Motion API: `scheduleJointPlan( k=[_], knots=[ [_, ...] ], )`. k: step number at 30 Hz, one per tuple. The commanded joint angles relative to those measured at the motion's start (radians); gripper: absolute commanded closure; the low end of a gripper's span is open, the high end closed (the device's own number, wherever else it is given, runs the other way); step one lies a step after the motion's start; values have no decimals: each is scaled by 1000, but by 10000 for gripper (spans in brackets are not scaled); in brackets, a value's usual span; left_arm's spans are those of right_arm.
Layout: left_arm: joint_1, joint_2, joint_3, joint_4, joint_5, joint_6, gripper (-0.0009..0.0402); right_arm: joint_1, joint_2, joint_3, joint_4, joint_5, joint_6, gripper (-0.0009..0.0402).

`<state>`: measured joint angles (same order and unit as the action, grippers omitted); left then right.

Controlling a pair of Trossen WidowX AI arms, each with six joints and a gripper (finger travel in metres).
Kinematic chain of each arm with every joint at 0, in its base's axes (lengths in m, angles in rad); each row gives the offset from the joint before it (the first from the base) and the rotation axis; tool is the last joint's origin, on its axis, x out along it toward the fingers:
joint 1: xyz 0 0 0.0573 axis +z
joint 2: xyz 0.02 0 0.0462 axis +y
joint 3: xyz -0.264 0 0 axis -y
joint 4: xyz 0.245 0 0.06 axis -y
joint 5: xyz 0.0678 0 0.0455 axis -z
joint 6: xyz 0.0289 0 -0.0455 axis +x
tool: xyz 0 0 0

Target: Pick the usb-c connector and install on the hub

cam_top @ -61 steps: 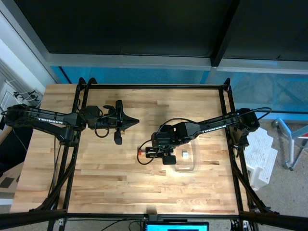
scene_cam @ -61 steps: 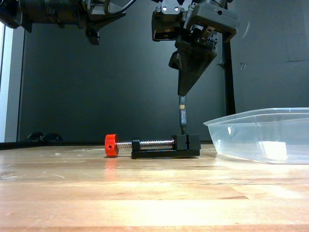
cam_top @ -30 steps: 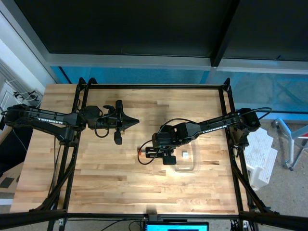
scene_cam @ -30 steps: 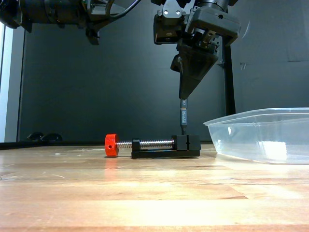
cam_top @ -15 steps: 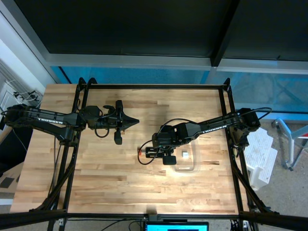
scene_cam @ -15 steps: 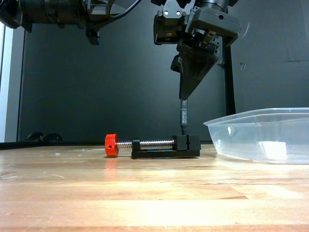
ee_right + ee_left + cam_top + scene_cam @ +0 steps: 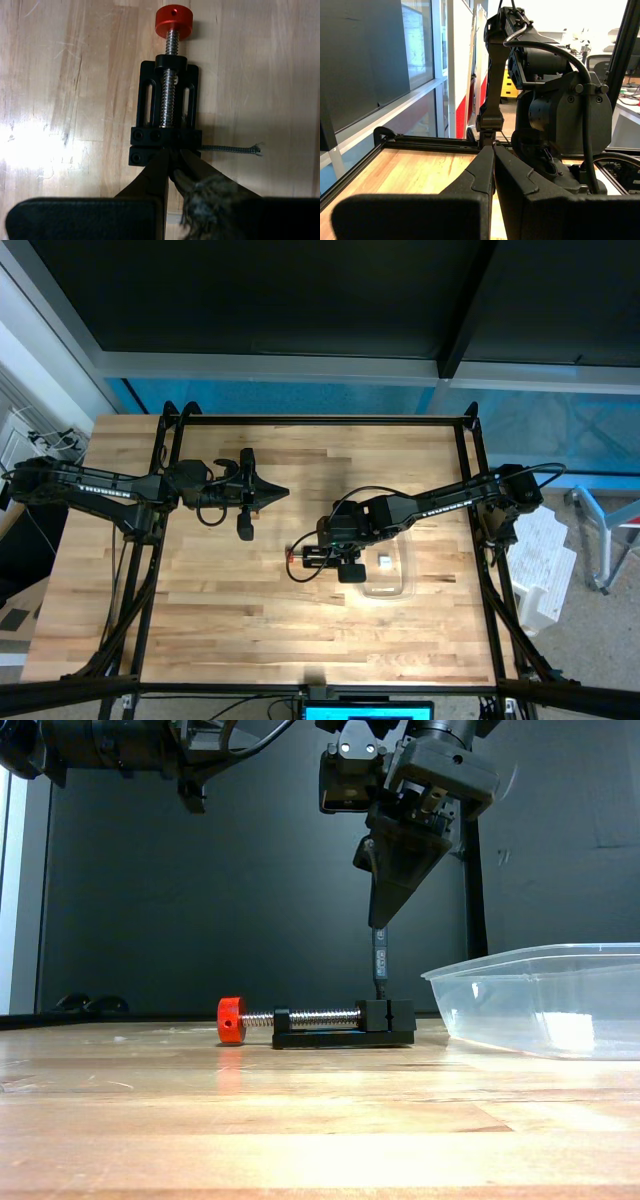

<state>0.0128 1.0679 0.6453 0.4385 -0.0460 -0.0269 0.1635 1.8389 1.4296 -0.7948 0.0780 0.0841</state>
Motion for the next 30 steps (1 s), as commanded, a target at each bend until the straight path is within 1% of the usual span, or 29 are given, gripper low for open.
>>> scheduleJointPlan(
  k=[1,22,26,30],
  knots=[
    [0,0,0,0,0,0,393,0,3,-3,-2,0,1,393],
    [0,0,0,0,0,0,393,0,3,0,-2,0,24,392],
    [0,0,0,0,0,0,393,0,3,11,-4,-2,31,370],
    [0,0,0,0,0,0,393,0,3,23,-5,0,39,329]
  ],
)
